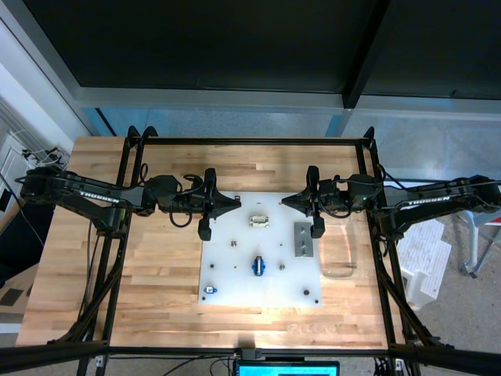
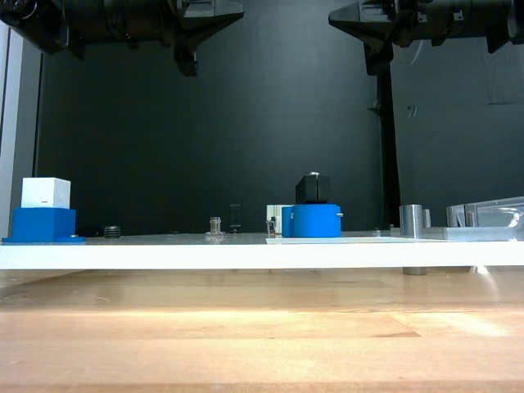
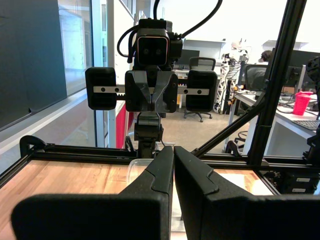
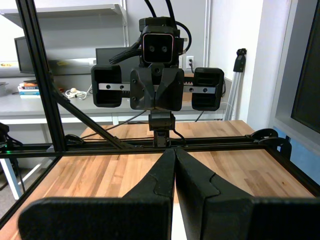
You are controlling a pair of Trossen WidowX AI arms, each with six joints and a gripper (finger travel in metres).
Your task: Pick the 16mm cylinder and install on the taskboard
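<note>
We see the tiny grey metal 16mm cylinder (image 1: pixel 282 265) upright at mid-frame on the flat white square taskboard (image 1: pixel 227 282), beside a blue round fitting (image 1: pixel 258 265), with the left gripper (image 1: pixel 237 202) and right gripper (image 1: pixel 285 201) clenched empty, high over the board's upper edge.

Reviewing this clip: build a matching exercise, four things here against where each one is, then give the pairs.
Things
1. black left gripper
2. black right gripper
3. grey rectangular metal block
4. clear plastic tray

Places
A. on the wooden table, right of the white square taskboard
B. raised over the taskboard's far left, shut
C. on the taskboard, near its right edge
D. raised over the taskboard's far right, shut

Pairs: 1-B; 2-D; 3-C; 4-A
</note>
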